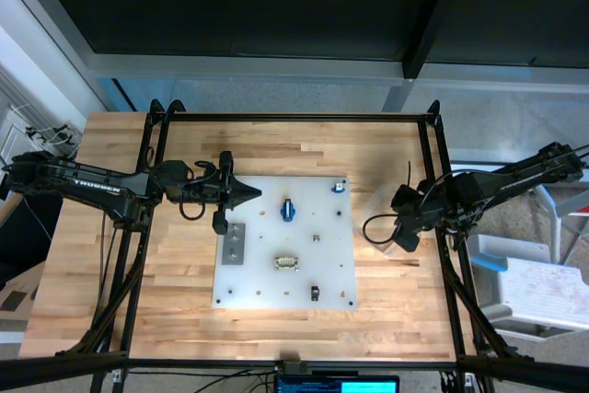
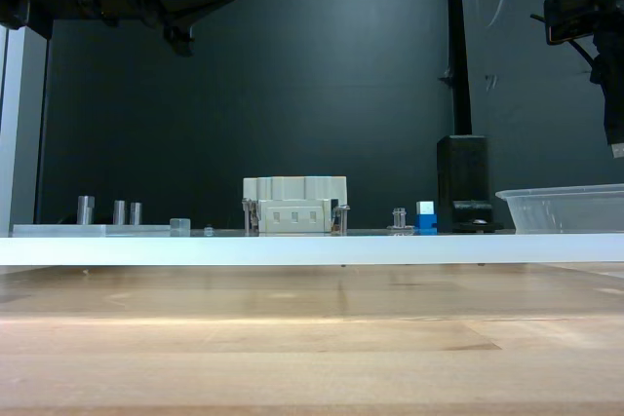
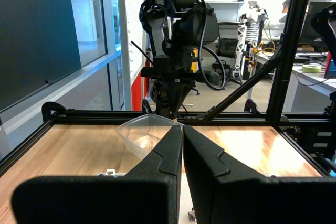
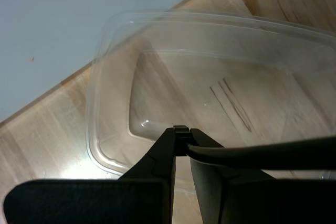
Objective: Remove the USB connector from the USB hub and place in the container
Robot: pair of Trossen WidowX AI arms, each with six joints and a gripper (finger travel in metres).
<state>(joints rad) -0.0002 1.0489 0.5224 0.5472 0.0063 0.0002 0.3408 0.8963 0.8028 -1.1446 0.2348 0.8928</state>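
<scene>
Placing step: the right gripper (image 4: pixel 181 140) pinches the USB connector (image 4: pixel 236 153) at its plug, above the container (image 4: pixel 100 103) and well apart from the USB hub (image 1: pixel 315 293). The next move is likely to lower and release. The left gripper (image 3: pixel 182 129), fingers pressed together, hangs over the task board (image 1: pixel 267 264), and the left arm (image 1: pixel 92 186) reads "TROSSEN".

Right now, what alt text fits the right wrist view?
The right gripper, shut on the USB connector with its black cable trailing, hangs over the clear container on the wooden table, beside a white board. The left gripper, not in this view, sits shut above the board's far left corner.
</scene>
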